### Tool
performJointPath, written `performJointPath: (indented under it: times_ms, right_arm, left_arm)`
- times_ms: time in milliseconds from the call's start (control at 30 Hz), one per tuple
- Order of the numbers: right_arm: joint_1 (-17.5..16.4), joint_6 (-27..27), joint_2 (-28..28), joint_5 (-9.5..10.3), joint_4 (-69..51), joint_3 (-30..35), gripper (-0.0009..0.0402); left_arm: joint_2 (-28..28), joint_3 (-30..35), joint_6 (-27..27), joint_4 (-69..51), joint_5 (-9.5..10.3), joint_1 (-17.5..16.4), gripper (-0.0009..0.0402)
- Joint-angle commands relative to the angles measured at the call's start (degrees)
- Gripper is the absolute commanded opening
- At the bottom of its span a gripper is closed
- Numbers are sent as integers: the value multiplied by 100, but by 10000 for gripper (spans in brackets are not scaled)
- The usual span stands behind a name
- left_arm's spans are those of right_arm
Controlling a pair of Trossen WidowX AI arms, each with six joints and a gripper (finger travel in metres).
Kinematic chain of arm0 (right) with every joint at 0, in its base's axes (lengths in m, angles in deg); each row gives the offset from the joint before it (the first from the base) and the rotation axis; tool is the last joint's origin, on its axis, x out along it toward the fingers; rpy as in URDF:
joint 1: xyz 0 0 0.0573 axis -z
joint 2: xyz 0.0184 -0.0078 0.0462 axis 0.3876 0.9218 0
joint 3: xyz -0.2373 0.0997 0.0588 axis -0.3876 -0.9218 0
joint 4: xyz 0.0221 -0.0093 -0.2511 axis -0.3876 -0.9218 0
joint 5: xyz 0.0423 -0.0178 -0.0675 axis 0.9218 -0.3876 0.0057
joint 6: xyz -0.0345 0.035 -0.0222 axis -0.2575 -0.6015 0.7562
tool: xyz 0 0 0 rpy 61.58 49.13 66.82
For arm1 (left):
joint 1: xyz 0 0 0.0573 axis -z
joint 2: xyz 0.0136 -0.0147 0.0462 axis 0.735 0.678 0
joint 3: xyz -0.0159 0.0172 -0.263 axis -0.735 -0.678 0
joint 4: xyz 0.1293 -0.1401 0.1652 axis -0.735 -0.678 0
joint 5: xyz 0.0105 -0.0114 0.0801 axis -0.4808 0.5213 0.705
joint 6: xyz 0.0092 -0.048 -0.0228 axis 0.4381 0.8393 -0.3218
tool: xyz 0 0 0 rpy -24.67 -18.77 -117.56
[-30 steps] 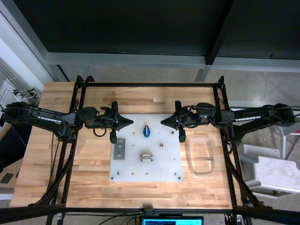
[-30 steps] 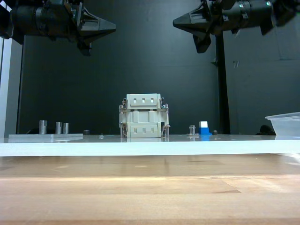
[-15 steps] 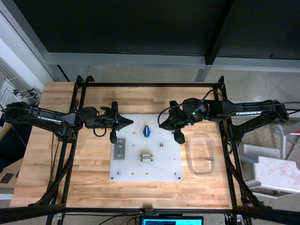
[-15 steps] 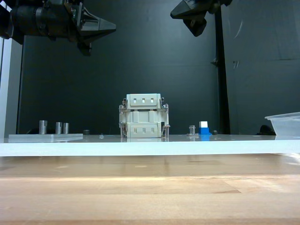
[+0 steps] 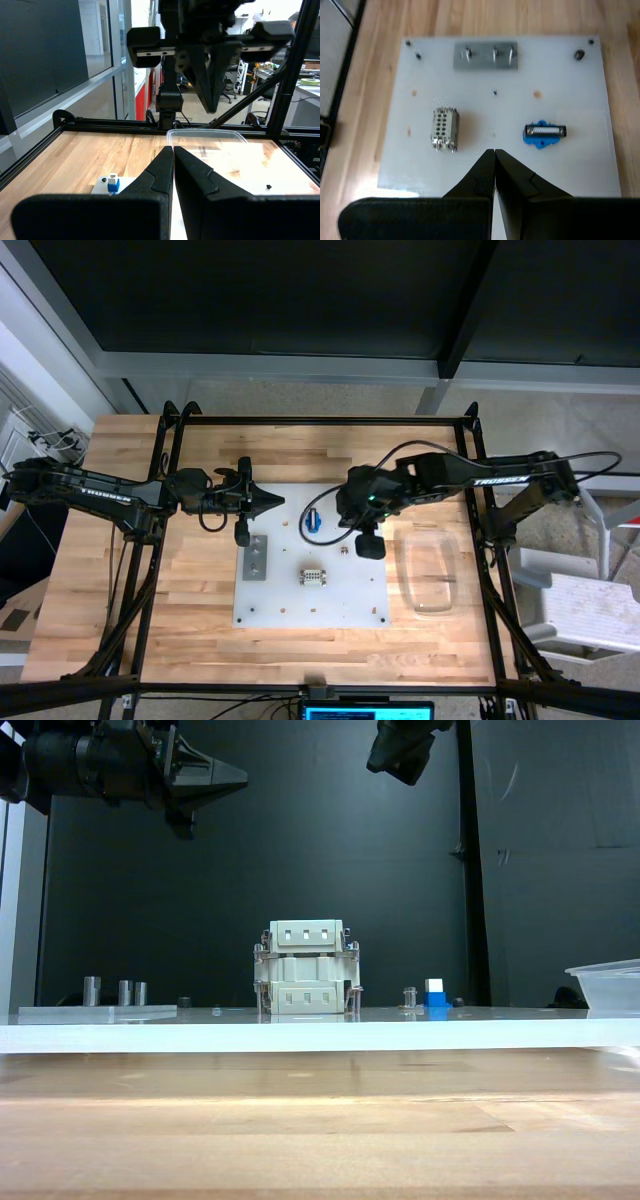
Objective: Remove the HAN10-E connector and place it in the container
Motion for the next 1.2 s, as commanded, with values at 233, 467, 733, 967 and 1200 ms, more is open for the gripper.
performJointPath:
  times_ms: [233,467,733,967,1200]
  right_arm:
    - [-264,-164,1104,-262,-1497,1506,0]
    - [-474,-315,1908,-273,-2216,2583,0]
    - [-660,-439,2601,-518,-2575,3405,2]
    - [-789,-450,3029,-514,-2564,3648,59]
    - [-905,-691,3307,-509,-2413,3646,141]
  left_arm:
    - [2,2,0,2,-2,-2,0]
    - [2,2,0,2,-2,-2,0]
    - [4,2,0,2,-2,-2,0]
    - [2,2,0,2,-2,-2,0]
    - [2,2,0,0,-2,-2,0]
